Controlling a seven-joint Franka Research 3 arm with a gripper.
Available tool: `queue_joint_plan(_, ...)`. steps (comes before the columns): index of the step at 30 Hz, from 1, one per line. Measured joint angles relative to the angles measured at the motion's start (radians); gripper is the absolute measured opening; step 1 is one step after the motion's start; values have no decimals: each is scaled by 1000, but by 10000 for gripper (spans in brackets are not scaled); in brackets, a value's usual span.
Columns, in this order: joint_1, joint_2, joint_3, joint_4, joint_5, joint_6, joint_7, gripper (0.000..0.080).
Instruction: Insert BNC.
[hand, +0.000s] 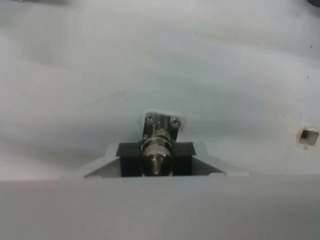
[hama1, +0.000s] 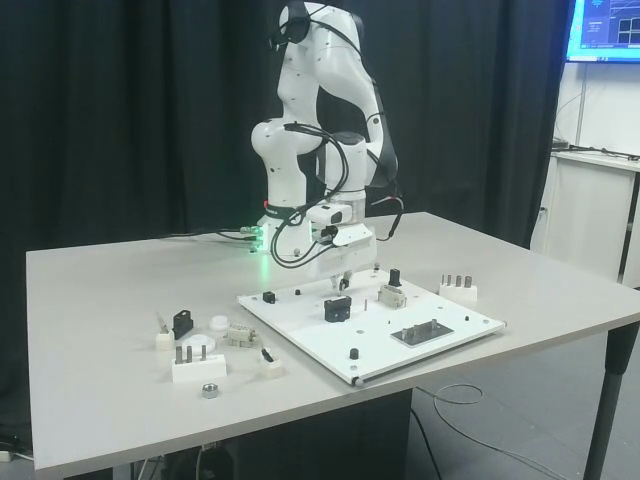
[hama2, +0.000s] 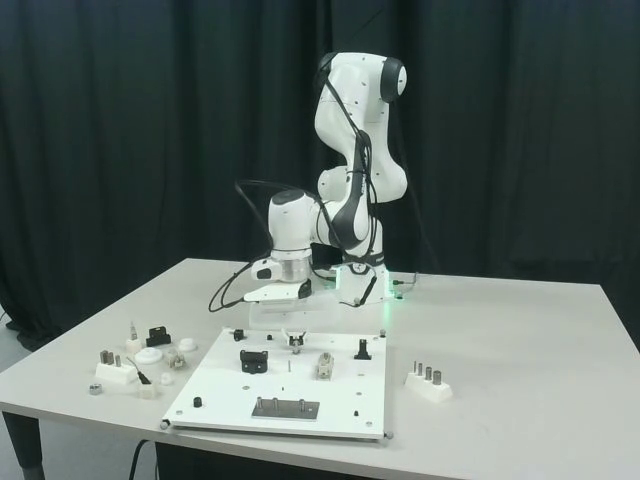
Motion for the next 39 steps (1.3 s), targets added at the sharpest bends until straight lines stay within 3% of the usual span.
queue_joint_plan(30,0,17,9,4,0,26,-39,127)
queue_joint_plan(39,0,17,9,4,0,24,-112,127)
